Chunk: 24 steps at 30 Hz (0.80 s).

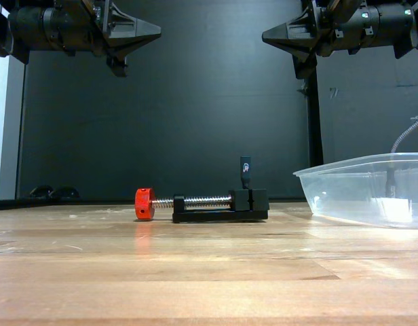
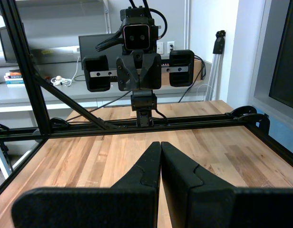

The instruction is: Pick the USB-C connector and install on taskboard

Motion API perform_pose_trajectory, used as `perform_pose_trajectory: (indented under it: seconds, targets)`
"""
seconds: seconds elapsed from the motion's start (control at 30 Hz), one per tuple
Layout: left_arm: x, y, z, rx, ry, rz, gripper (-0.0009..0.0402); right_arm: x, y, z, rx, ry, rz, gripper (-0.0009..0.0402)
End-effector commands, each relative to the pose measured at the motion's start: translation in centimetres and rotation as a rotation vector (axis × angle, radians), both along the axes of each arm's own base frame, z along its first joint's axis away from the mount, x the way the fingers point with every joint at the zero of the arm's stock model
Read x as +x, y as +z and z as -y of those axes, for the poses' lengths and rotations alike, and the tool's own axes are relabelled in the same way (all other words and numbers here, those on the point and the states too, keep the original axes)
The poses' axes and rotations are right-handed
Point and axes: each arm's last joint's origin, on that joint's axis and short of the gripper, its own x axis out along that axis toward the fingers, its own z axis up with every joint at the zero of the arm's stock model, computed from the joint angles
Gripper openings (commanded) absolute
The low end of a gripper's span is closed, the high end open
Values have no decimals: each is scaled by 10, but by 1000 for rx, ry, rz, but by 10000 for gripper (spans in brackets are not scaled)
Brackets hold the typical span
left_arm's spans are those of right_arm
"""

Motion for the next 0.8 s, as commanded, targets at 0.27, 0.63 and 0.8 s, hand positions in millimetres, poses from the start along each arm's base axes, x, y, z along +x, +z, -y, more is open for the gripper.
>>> perform_pose_trajectory:
  seconds: [0.27, 0.63, 0.8]
  targets:
    - [0, 0, 0, 0, 0, 1, 0, 0, 0, 0, 1, 1, 1, 0]
    - [0, 0, 0, 0, 0, 1, 0, 3, 12, -1, 2, 6, -204, 0]
    - [0, 0, 0, 0, 0, 1, 0, 1, 23, -2, 9, 7, -371, 0]
